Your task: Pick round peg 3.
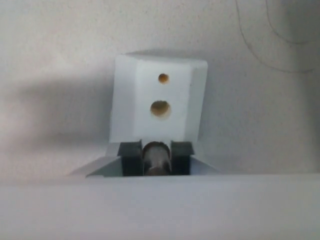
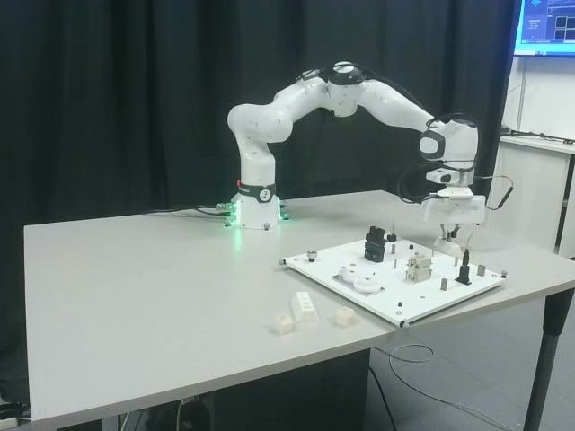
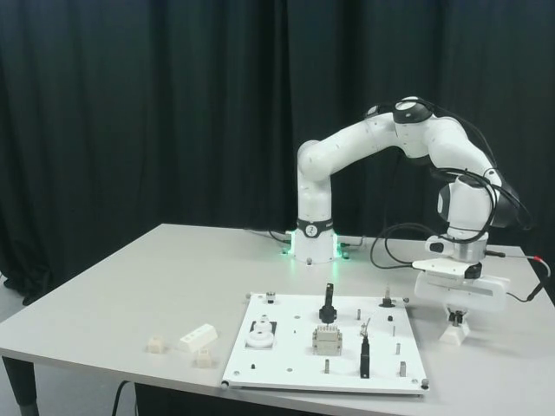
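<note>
Three small white blocks (image 3: 184, 341) sit at the far left of the second room view, loose on the grey table (image 3: 130, 286), just clear of the white board (image 3: 286, 368). Moving right, the board itself carries a white round part (image 3: 258, 334) near its left side, then a black upright piece (image 3: 328, 306), a white-and-grey fixture (image 3: 326, 340) in the middle, and a black block (image 3: 365, 357) toward the right, with small pegs standing here and there between them. Behind all this, the white arm (image 3: 364, 139) rises from its base (image 3: 314, 244), which glows green at the foot, and arches over to the right.

Further right again, past the board's edge, the gripper (image 3: 454, 319) points straight down at a small white holder (image 3: 454, 331) standing on the bare table, well apart from the loose blocks. The first room view shows the same spot: the gripper (image 2: 448, 235) low over the holder (image 2: 448, 242), just beyond the board's far edge.

Now the wrist view tells it close up. The white holder (image 1: 156, 100) shows two round holes, a small one and a larger one, both open. At the holder's near end the round peg (image 1: 156, 156) stands between the two black fingertips (image 1: 130, 156), and the gripper (image 1: 156, 157) is closed narrow on it, pads pressed against the peg's sides.
</note>
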You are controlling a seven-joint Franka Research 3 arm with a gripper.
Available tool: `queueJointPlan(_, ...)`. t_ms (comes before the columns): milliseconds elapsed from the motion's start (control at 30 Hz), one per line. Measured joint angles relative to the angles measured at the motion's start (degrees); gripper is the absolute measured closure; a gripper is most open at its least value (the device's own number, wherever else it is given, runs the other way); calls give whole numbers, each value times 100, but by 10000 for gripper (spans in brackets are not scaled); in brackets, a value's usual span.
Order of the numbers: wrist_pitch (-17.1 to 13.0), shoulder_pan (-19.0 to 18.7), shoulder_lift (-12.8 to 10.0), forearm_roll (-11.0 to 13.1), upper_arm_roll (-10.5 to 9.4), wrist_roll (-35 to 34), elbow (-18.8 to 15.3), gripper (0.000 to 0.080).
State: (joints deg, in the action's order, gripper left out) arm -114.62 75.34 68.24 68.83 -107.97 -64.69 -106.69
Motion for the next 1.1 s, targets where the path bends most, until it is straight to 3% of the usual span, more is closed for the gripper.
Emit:
queueJointPlan(133,-2,-1,0,-10,19,-22,-8,630)
queueJointPlan(167,-2,-2,0,-11,22,-28,-10,693)
queueJointPlan(600,20,-80,-42,-11,109,-60,-71,693)
queueJointPlan(1100,411,-369,-229,-266,542,-60,-147,694)
